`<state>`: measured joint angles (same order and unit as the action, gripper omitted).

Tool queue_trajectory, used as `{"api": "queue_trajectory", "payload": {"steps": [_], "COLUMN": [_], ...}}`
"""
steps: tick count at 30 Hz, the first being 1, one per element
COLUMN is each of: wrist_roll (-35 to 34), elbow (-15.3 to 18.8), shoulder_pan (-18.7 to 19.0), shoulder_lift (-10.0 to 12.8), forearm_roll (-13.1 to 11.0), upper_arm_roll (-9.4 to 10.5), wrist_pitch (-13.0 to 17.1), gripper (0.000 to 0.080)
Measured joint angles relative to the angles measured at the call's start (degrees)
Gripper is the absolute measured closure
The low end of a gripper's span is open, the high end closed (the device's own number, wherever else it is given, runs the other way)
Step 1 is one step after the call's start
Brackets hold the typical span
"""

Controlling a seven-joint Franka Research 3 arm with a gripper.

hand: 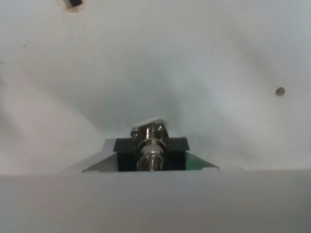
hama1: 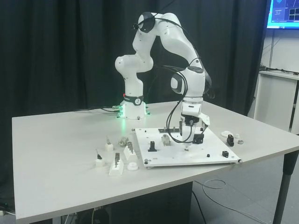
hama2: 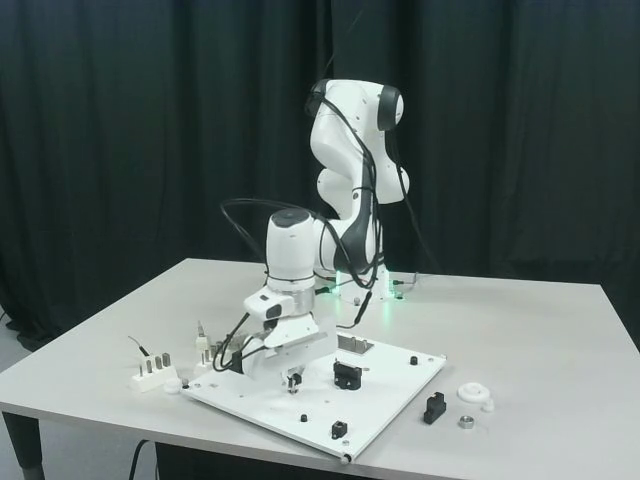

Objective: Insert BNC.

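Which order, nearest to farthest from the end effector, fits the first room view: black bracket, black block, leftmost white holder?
1. Black bracket, on the board beside the end effector.
2. Black block, just off the board.
3. Leftmost white holder, far across the table.

- I find no legible text, label or number anywhere.
- The wall screen (hama1: 283,14) shows writing, too small for me to read.

Bare white board (hama1: 205,147) around black mount (hama1: 152,146).
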<state>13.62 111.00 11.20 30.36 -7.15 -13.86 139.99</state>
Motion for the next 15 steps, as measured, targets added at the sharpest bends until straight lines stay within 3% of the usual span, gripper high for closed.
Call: {"api": "queue_trajectory", "payload": {"steps": [15], "wrist_roll": [8.69], "elbow": [-0.01], "shoulder_pan": [0.09], "shoulder_lift": [0.01], "forearm_roll": [4.16], "upper_arm_roll": [0.54], "wrist_pitch": [0.2], "gripper": [0.0682]}}
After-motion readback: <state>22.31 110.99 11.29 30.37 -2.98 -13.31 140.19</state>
